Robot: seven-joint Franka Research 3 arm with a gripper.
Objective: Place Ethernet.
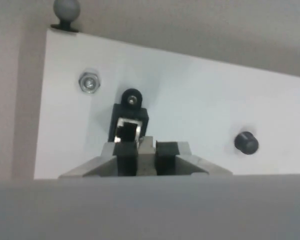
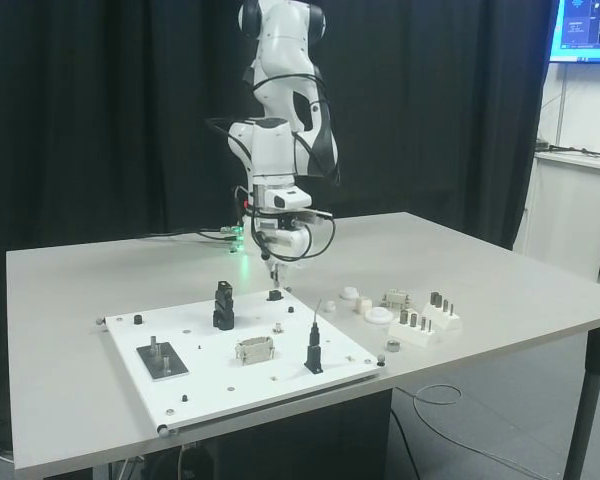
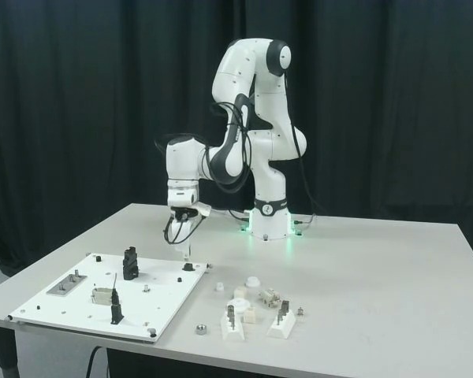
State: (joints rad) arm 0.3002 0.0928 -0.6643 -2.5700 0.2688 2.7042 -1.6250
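Claw (image 1: 146, 150) hovers just over the socket (image 1: 128, 125) on the board (image 1: 200, 100).
Fingers nearly together; any plug held: cannot tell. Next, judged: straight descent, aligned with socket.

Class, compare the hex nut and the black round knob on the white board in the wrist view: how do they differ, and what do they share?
The hex nut is grey and six-sided, with a hole through its middle; the knob is black and round and shows no hole. The hex nut lies nearer the Ethernet socket than the knob does. Both sit on the white board.
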